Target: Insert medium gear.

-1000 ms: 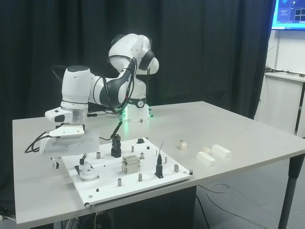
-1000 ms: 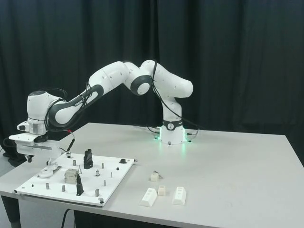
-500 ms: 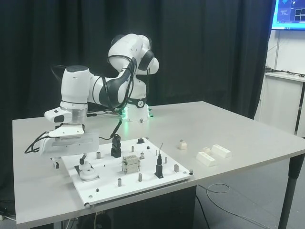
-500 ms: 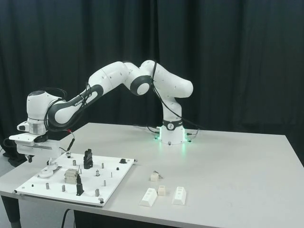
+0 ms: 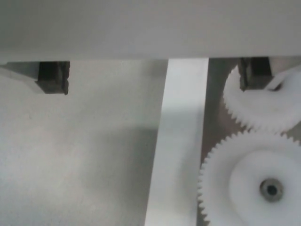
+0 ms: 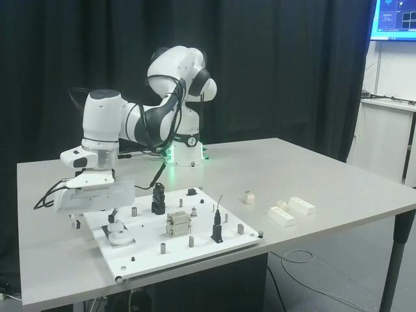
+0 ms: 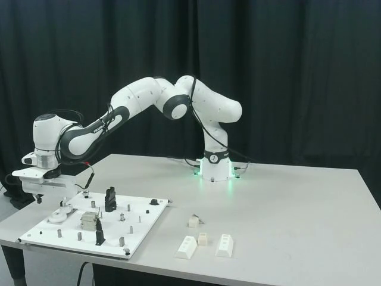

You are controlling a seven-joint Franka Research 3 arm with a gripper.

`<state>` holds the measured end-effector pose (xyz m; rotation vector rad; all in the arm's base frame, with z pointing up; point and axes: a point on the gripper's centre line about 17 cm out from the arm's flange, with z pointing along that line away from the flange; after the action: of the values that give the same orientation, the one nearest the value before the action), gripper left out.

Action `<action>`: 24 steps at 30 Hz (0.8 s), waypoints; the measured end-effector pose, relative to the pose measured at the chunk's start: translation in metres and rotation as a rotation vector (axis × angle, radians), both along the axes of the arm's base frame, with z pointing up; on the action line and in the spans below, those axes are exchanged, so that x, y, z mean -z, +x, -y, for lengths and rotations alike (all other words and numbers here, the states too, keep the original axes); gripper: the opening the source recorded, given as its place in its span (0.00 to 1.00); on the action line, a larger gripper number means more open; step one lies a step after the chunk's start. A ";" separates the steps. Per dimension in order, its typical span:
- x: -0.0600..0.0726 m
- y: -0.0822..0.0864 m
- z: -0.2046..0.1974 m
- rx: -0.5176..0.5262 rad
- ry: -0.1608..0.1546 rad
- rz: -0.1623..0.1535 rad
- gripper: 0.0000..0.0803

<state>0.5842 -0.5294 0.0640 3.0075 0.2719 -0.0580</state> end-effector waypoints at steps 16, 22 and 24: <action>0.005 -0.002 -0.003 0.004 0.010 -0.009 1.00; 0.005 -0.001 -0.003 0.002 0.009 -0.008 1.00; 0.006 0.000 -0.003 0.001 0.009 -0.007 1.00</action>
<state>0.5842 -0.5260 0.0585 3.0168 0.2715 -0.0678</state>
